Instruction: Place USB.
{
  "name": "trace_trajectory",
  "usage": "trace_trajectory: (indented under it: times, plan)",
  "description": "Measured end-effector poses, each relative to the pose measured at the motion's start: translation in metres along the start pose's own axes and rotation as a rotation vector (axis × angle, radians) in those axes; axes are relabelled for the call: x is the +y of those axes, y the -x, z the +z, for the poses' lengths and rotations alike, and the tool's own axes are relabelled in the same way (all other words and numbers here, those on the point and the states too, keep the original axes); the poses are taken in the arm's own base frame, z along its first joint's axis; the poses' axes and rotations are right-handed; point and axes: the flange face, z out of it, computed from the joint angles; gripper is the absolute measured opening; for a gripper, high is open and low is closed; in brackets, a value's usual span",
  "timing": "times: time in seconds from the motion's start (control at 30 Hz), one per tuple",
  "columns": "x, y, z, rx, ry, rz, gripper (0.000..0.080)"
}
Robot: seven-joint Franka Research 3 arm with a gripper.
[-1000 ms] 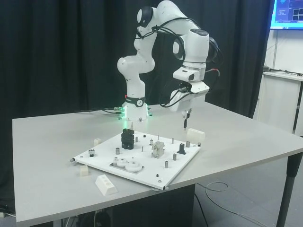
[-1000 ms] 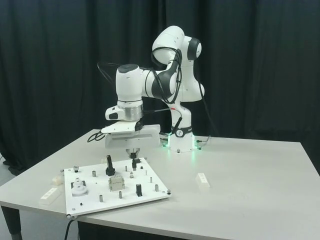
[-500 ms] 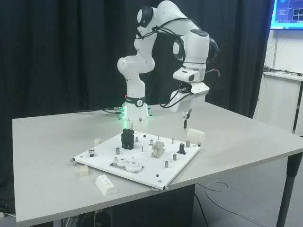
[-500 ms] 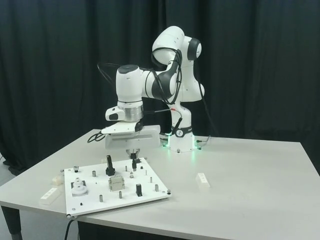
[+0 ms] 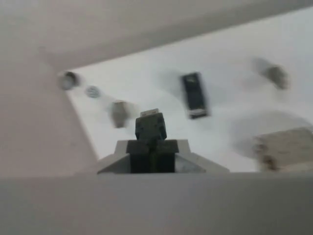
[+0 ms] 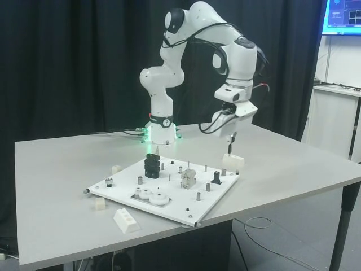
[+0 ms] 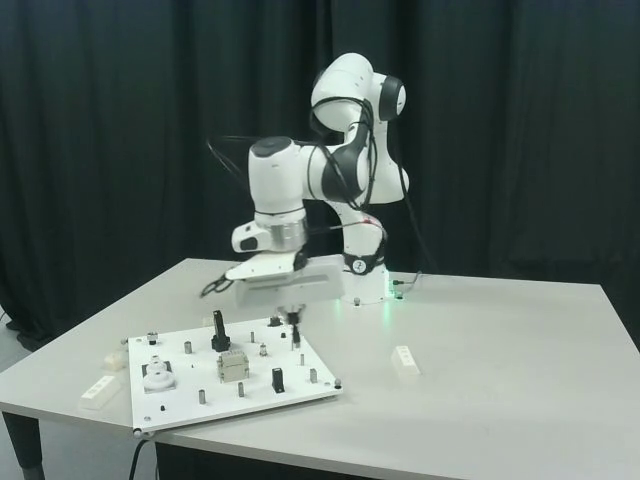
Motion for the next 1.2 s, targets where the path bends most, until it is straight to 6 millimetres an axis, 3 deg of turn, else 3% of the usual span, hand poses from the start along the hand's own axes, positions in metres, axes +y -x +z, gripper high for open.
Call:
trace_trajectory:
  times: [0.77,1.2]
  plan:
    - [-0.118,0.088,0.063,-0.075,0.022,0.066,0.0024]
    - [-0.156,0.131,0.092,-0.052,0.044,0.102,0.0024]
